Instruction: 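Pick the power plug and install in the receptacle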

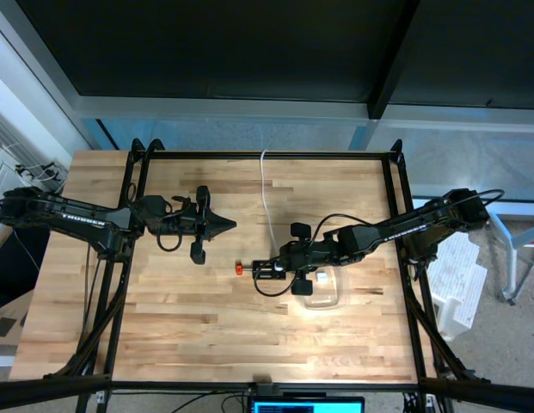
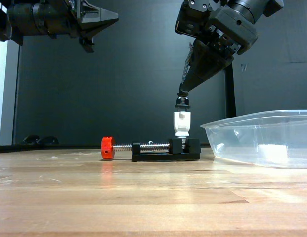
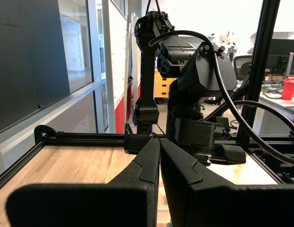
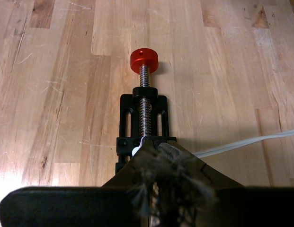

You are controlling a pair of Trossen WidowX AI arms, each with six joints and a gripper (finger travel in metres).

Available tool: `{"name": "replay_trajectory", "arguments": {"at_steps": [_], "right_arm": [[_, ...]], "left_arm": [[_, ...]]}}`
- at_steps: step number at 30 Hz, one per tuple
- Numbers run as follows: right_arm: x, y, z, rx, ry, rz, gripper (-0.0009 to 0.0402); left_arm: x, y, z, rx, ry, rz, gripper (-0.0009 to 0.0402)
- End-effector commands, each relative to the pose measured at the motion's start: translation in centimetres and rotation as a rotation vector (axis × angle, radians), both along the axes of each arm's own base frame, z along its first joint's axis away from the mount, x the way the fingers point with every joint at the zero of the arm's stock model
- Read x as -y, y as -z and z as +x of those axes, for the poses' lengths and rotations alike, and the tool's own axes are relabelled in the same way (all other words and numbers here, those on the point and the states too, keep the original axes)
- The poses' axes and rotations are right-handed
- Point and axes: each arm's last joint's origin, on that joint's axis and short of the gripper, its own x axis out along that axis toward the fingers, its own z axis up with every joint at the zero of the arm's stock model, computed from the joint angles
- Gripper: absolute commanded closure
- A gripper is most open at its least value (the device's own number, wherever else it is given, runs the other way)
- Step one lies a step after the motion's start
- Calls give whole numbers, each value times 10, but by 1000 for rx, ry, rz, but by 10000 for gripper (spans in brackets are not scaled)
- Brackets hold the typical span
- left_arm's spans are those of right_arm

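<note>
Right tool (image 2: 184, 91) hangs directly above the black mini vise (image 2: 165, 148), its fingers pinched tight on the power plug (image 2: 182, 102), a tiny black body. The plug touches the top of the receptacle (image 2: 181, 123), which stands upright, clamped in the vise at the end away from the red knob (image 2: 107, 147). Whether the plug is fully seated cannot be told. From the vise a thin white cable (image 1: 266, 189) runs off toward the far edge of the surface (image 1: 163, 327). A clear tray (image 2: 262, 133) lies just beside the vise on the right arm's side. Left tool (image 1: 225, 225) hovers high, well apart from the vise on the left arm's side, past the knob end. Its fingers are closed against each other with nothing between them.
</note>
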Motion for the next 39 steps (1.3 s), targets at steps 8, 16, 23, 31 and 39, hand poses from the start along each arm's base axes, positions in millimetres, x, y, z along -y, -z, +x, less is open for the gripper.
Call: {"name": "replay_trajectory", "arguments": {"at_steps": [8, 16, 23, 31, 39], "right_arm": [[-1, 14, 5, -34, -5, -5, 393], [0, 18, 1, -42, -4, -7, 393], [1, 22, -4, -20, -4, 0, 393], [-1, 18, -4, -19, -32, 39, 386], [-2, 9, 0, 8, -37, 34, 340]], "left_arm": [[0, 0, 0, 0, 0, 0, 393], [0, 0, 0, 0, 0, 0, 393], [0, 0, 0, -1, 0, 0, 393], [0, 0, 0, 0, 0, 0, 393], [0, 0, 0, 0, 0, 0, 393]]}}
